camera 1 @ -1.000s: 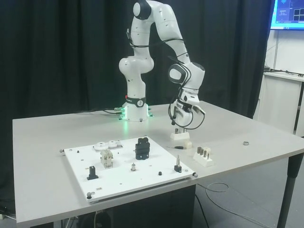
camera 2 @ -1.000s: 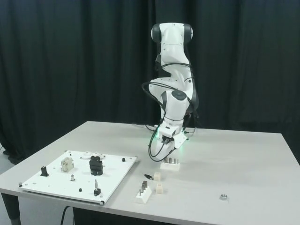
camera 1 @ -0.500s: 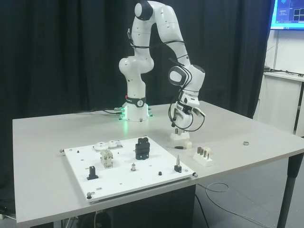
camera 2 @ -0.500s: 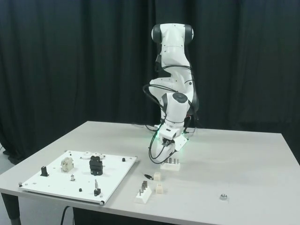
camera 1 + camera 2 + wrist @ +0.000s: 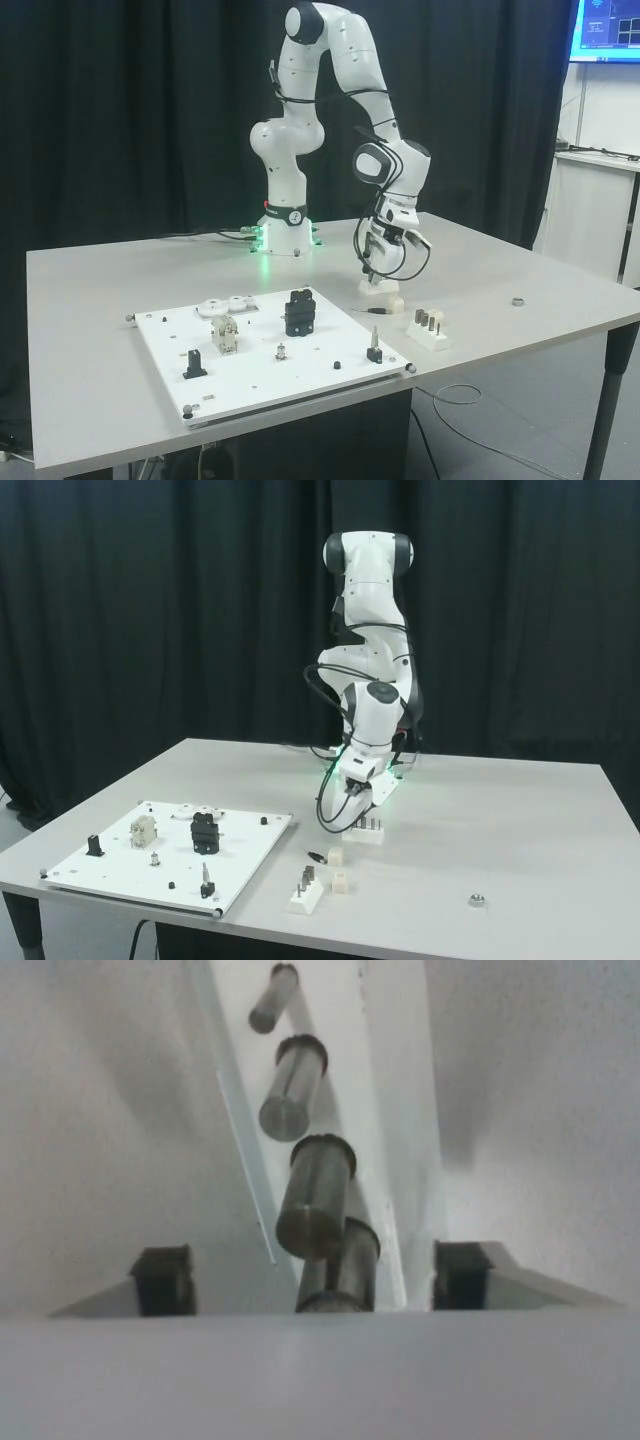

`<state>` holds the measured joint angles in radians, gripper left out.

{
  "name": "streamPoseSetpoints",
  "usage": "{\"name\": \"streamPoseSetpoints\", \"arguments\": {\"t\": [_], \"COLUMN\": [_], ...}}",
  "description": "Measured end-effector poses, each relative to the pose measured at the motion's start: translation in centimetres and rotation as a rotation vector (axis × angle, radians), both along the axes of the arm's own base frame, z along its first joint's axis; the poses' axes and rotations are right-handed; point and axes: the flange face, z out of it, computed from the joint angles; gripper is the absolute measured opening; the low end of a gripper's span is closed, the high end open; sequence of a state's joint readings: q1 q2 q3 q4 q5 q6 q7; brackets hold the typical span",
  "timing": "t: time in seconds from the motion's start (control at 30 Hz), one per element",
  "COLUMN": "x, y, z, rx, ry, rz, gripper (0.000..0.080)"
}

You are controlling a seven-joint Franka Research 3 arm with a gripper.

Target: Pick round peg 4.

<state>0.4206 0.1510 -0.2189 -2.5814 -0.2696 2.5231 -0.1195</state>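
In the wrist view a white holder (image 5: 385,1110) carries a row of grey round pegs. The largest, nearest peg (image 5: 340,1265) stands between my two black fingertips (image 5: 161,1280), apart from both, its lower part hidden by the gripper body. My gripper (image 5: 310,1280) is open. From the first room view the gripper (image 5: 370,265) hangs just over the peg holder (image 5: 381,291) on the grey table. In the second room view the gripper (image 5: 352,812) sits right above the same holder (image 5: 364,831).
A white board (image 5: 300,375) with black and grey parts lies at the table's front. A second white holder (image 5: 428,328) with pegs, small white blocks (image 5: 341,882) and a small ring (image 5: 518,300) lie near the peg holder.
The gripper has come down and shifted slightly toward the arm's base, closing in on the peg holder. Nothing on the table has moved.
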Motion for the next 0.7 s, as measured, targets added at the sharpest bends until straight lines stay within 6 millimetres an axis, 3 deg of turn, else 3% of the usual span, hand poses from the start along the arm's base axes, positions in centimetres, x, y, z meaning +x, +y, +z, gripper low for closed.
{"name": "streamPoseSetpoints", "arguments": {"t": [0.03,0.07,0.33,0.37,0.7], "x": [-0.01,-0.01,-0.04,-0.03,0.03], "y": [-0.01,-0.02,0.02,0.03,0.10], "z": [-0.03,-0.05,-0.11,-0.11,-0.08], "rx": [0.000,0.000,-0.002,-0.002,-0.008], "ry": [0.001,0.001,0.002,0.002,-0.003], "rz": [0.000,-0.001,0.014,0.016,0.025], "gripper": [0.0689,0.0495,0.0495,0.0180,0.0149]}}
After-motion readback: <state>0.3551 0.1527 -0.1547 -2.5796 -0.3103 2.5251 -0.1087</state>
